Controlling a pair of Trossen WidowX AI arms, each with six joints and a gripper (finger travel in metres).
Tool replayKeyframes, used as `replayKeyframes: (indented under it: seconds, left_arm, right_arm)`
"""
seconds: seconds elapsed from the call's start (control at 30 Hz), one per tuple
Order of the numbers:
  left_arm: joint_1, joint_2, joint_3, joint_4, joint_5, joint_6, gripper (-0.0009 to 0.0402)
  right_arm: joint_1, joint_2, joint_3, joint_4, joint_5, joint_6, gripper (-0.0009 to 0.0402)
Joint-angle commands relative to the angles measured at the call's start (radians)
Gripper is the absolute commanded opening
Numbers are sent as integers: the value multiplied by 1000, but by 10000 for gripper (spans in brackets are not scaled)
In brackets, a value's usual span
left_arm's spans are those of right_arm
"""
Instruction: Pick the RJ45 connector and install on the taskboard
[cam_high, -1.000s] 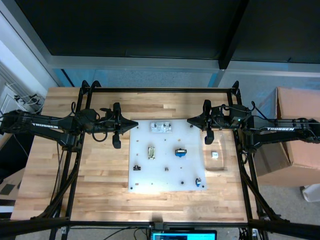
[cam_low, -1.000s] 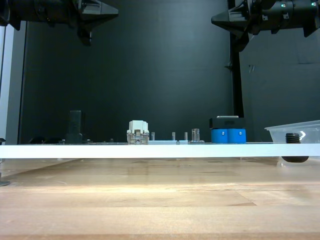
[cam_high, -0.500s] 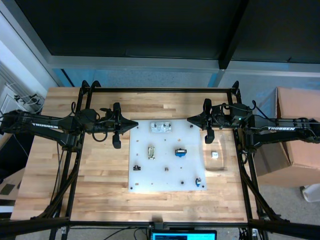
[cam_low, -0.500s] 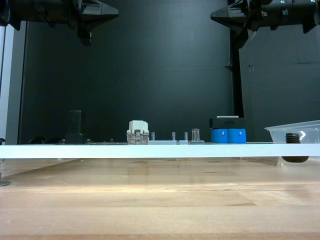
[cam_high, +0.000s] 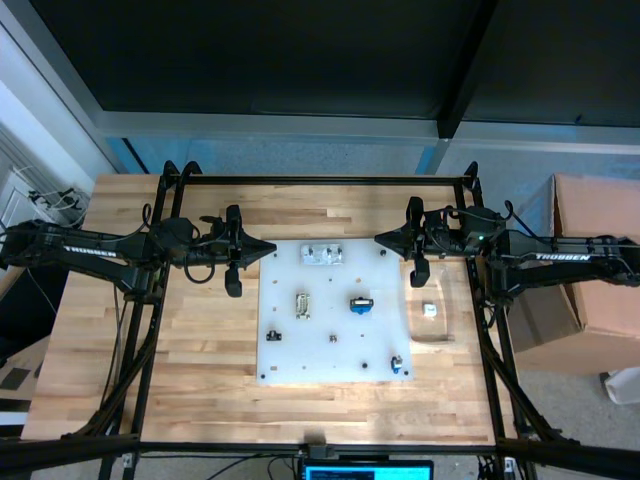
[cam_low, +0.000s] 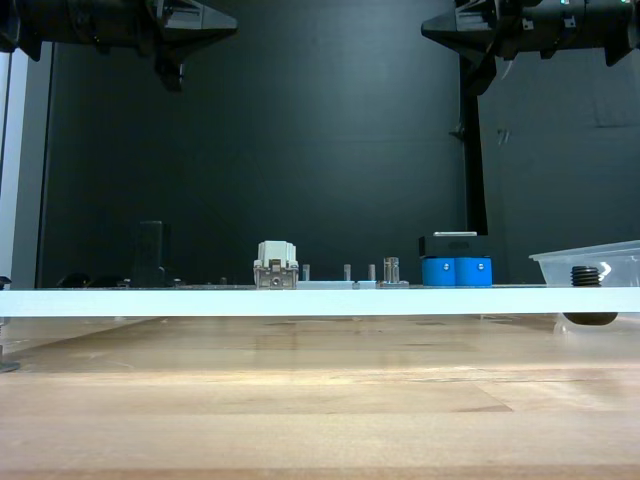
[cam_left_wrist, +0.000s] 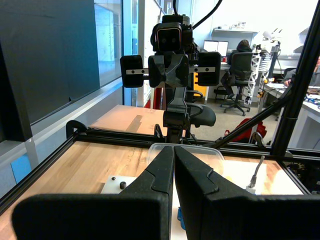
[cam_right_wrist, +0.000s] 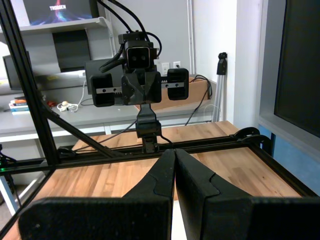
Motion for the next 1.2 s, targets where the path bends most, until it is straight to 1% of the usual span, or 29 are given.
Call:
replayKeyframes:
  seconds: [0.03,0.13,0.23,0.53,1.2]
  left_arm:
    - [0,0,0,0,0,0,0]
    - [0,0,0,0,0,0,0]
    - [0,0,0,0,0,0,0]
    - [0,0,0,0,0,0,0]
    - [0,0,0,0,0,0,0]
  right_arm:
    - [11,0,1,5,0,-7,0]
    - [26,0,1,5,3,-10,0]
    - [51,0,1,5,55,-11,0]
    - [91,0,0,4,53,-8,0]
    - [93,0,0,3,45,-7,0]
